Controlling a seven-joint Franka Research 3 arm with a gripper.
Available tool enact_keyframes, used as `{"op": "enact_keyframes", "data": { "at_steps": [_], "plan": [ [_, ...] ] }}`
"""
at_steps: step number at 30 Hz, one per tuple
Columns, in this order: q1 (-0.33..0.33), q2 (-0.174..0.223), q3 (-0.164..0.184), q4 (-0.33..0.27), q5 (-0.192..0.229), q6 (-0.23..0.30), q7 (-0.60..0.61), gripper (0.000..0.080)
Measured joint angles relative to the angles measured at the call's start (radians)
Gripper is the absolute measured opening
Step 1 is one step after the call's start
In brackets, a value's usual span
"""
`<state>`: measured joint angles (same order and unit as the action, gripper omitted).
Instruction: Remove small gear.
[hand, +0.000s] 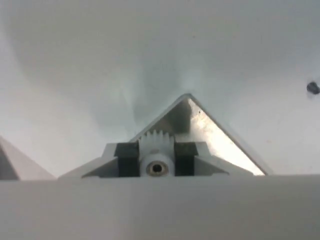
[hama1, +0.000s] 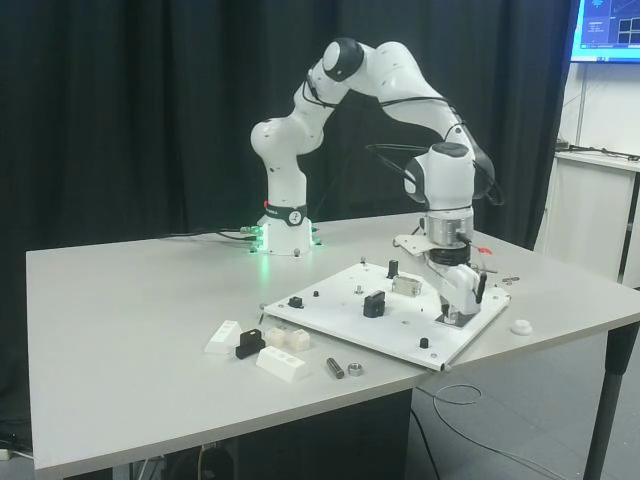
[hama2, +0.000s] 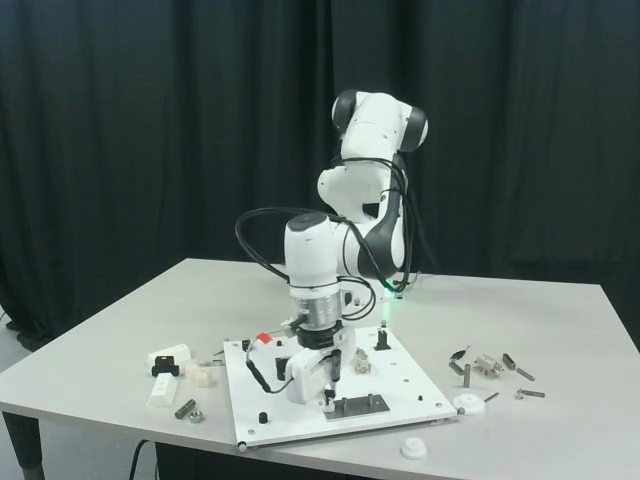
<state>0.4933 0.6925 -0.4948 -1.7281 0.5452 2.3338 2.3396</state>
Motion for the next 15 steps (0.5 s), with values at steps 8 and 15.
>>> {"op": "enact_keyframes", "data": {
  "at_steps": [8, 15],
  "plan": [
    [0.106, 0.027, -0.111, -0.013, 0.065, -0.001, 0.0, 0.0142],
    [0.145, 0.034, -0.149, -0.016, 0.068, -0.002, -0.031, 0.0142]
  ]
}}
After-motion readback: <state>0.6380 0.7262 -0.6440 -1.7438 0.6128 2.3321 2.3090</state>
